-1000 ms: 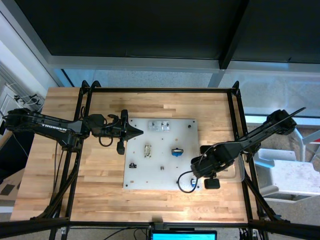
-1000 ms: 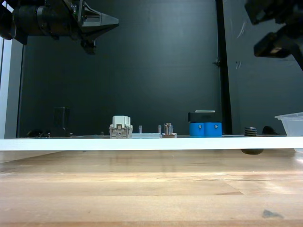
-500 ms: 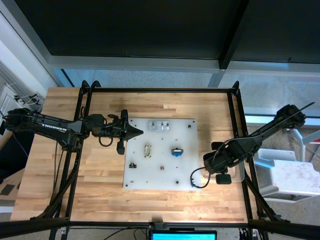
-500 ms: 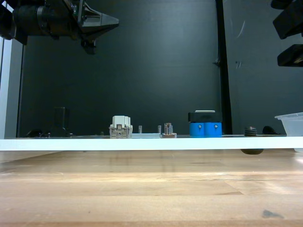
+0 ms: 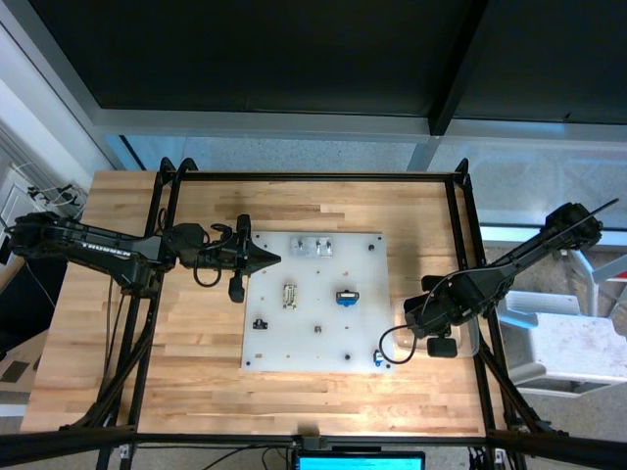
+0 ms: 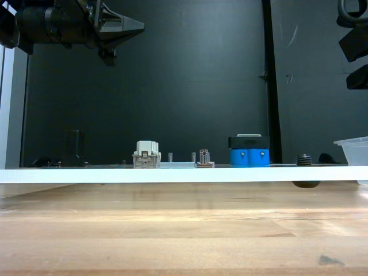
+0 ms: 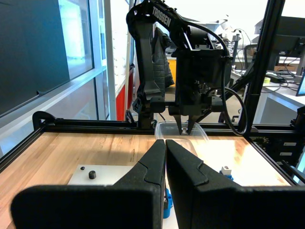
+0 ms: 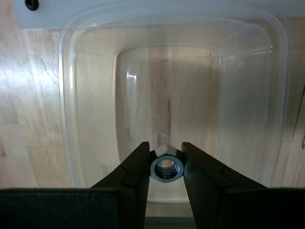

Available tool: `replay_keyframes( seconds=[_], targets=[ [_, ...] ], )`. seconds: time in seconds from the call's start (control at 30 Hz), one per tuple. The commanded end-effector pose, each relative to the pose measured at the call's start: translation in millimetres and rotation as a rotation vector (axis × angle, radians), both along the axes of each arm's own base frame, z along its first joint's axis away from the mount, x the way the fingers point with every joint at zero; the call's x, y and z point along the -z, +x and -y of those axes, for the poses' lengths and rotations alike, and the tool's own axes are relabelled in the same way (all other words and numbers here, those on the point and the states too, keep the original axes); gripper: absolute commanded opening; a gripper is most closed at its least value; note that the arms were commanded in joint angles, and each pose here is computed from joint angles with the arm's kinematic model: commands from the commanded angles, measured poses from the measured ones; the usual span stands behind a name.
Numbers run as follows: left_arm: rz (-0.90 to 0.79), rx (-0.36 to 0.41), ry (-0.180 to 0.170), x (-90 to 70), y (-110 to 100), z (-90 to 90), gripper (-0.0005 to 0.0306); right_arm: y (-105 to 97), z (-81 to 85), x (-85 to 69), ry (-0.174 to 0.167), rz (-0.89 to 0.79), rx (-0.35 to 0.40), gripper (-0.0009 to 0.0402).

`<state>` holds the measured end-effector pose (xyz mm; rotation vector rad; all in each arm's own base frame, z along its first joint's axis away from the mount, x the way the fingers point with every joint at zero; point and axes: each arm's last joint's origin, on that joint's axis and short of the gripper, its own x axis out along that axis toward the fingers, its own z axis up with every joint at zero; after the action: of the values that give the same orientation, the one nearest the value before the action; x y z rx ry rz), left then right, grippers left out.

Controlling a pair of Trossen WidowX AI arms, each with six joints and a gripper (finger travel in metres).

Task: Unfasten the M12 fastener and place in the container

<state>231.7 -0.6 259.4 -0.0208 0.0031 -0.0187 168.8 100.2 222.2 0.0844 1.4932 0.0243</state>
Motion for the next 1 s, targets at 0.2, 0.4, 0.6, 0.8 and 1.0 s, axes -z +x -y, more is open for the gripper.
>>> replay_keyframes(
  seconds=[0.2,0.4,0.6,0.8,1.0],
  targets=[
    [0.001,0.0,0.0,-0.2,0.0,0.0,0.0,0.9,-0.7,0.2,0.009,0.005,-0.001,0.0103],
    [0.001,0.0,0.0,-0.2,0.0,0.0,0.0,0.9,-0.8,0.2,0.013,0.004,-0.001,0.0162],
    [0.001,0.0,0.0,-0.2,0.0,0.0,0.0,0.9,-0.8,0.2,0.012,0.005,-0.002,0.0203],
    [0.001,0.0,0.0,-0.2,0.0,0.0,0.0,1.1,-0.9,0.2,0.013,0.006,-0.002,0.0218],
    [0.001,0.0,0.0,-0.2,0.0,0.0,0.0,1.5,-1.1,0.1,0.015,0.011,-0.002,0.0215]
  ],
)
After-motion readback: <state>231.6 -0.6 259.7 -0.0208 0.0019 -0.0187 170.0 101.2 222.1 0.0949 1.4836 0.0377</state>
